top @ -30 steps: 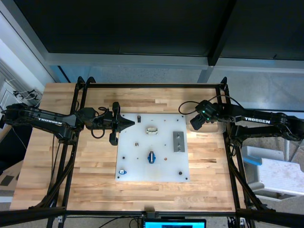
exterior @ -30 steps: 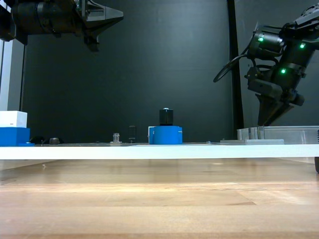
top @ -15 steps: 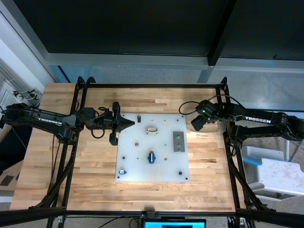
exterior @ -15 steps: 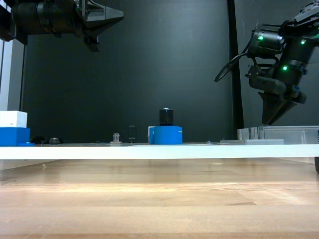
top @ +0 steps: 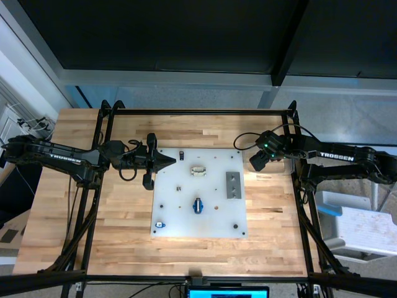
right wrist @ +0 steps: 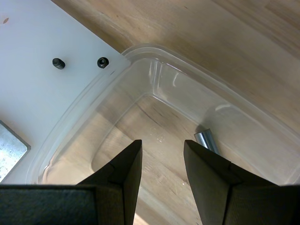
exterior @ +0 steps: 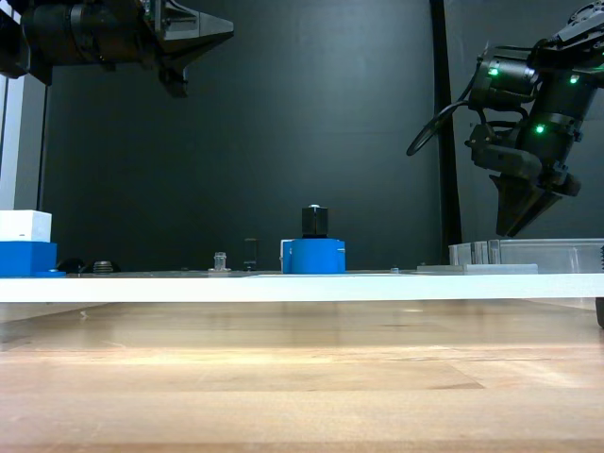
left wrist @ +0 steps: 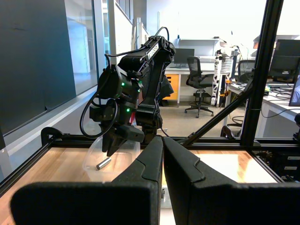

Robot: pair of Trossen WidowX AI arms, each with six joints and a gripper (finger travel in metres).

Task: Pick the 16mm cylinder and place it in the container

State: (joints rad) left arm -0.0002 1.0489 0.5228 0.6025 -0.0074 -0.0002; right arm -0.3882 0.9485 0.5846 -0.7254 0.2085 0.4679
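Container (right wrist: 154, 70) clear glossy plastic; 16mm cylinder (right wrist: 206, 140) inside, smooth bright metal. Table (top: 124, 236) satin wood, board (top: 186, 230) matt white. Right gripper (right wrist: 161, 151) over container, left gripper (left wrist: 162, 139) above board edge: matt black.

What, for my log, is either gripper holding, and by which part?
Nothing is held. The right gripper is open above the container, the 16mm cylinder lying inside; the left gripper, parked high, is shut and empty.
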